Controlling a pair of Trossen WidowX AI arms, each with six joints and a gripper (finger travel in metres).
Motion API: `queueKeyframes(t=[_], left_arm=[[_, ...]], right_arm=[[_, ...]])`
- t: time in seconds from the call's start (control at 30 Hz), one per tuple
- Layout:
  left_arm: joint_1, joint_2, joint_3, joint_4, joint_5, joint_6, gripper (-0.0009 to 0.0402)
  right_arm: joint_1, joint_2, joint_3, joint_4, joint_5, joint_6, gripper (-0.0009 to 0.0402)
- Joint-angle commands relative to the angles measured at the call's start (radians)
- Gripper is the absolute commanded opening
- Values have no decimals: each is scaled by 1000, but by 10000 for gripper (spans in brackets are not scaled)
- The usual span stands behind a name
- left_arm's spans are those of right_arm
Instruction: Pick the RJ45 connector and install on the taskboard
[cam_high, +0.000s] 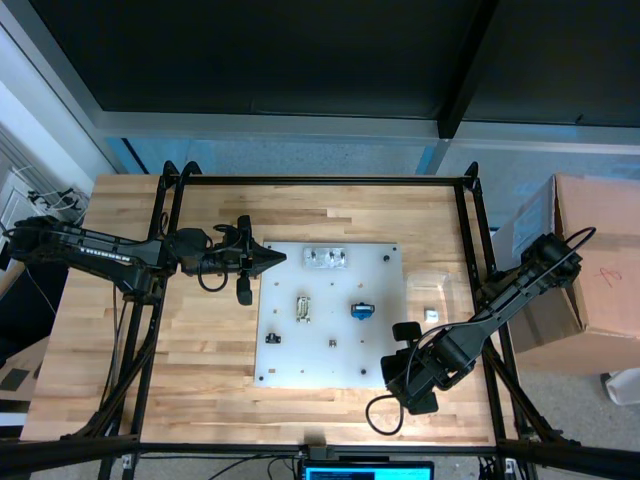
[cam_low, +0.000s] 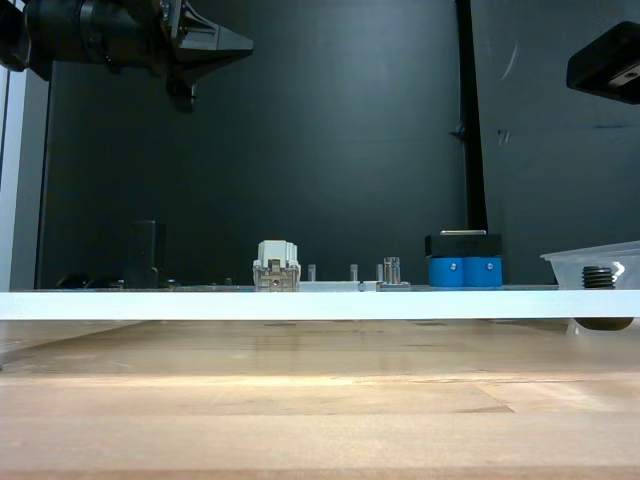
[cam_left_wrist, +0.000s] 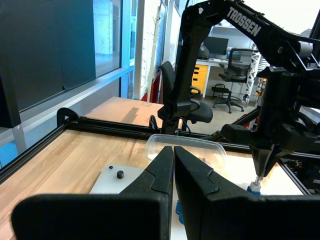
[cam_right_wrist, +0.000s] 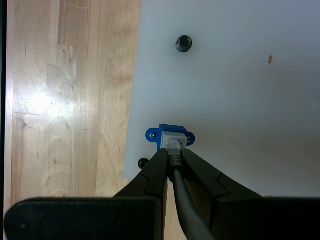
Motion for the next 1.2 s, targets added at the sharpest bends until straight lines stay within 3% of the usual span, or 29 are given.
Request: queueKeyframes(t=[0.03, 0.33, 0.87, 1.2], left_arm=[[0, 0, 0, 0, 0, 0, 0], [0, 0, 0, 0, 0, 0, 0], [0, 0, 0, 0, 0, 0, 0], [0, 0, 0, 0, 0, 0, 0]], right_arm=[[0, 0, 0, -2, 1, -1, 0], [0, 0, 0, -5, 20, 16, 7], [0, 0, 0, -6, 15, 26, 175], [0, 0, 0, -5, 15, 27, 192]])
